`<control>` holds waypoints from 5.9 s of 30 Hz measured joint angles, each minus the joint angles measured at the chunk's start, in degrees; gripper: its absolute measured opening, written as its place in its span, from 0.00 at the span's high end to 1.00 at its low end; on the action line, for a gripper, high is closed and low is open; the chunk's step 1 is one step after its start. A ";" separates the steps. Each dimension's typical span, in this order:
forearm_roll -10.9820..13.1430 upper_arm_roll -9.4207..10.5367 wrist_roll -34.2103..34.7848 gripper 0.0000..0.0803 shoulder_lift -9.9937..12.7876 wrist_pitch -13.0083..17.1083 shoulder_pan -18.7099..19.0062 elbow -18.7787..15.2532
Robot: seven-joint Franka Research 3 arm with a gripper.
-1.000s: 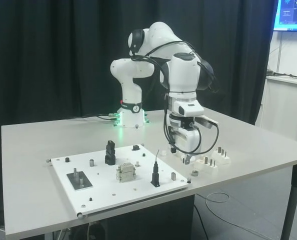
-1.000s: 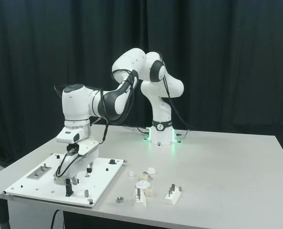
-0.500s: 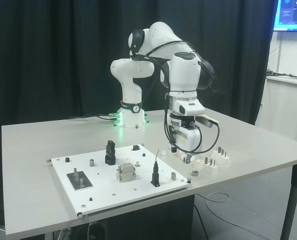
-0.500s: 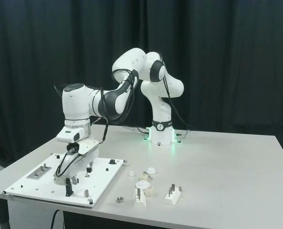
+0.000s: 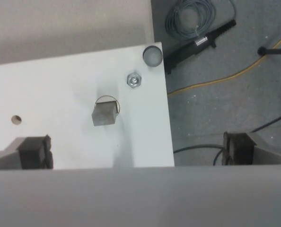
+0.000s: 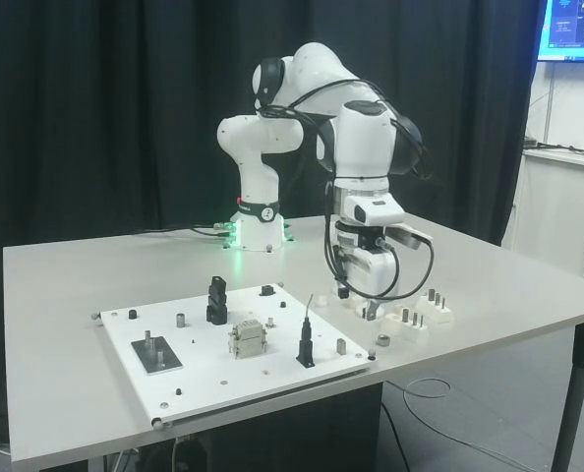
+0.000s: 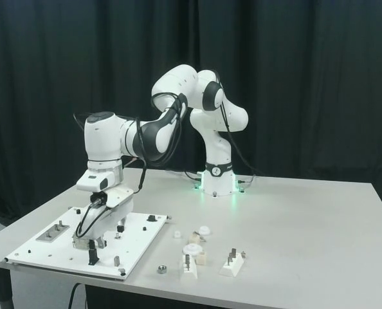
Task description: Pick round peg 3.
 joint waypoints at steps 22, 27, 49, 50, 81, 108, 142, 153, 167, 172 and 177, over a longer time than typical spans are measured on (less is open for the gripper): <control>-0.21 -1.46 5.85 0.00 -0.03 -2.18 1.33 1.07; -0.35 -1.77 9.84 0.00 -0.18 -3.48 1.83 1.07; -1.68 -2.39 38.51 0.00 -1.72 -11.91 6.61 -1.04; -1.80 -2.39 39.97 0.00 -1.79 -12.01 6.94 -1.35; -3.45 -1.39 64.88 0.00 -3.35 -6.98 16.11 -11.67; -7.73 0.50 77.52 0.00 -9.06 8.51 18.46 -25.95; -8.79 1.24 78.32 0.00 -9.47 17.26 18.47 -30.46; -8.97 1.25 78.36 0.39 -9.47 17.26 18.44 -30.56; -8.97 1.26 78.36 0.83 -9.55 17.33 18.44 -30.56; -8.97 1.29 78.36 0.83 -9.66 17.30 18.45 -30.57; -8.97 1.37 78.36 0.86 -9.98 16.93 18.45 -30.57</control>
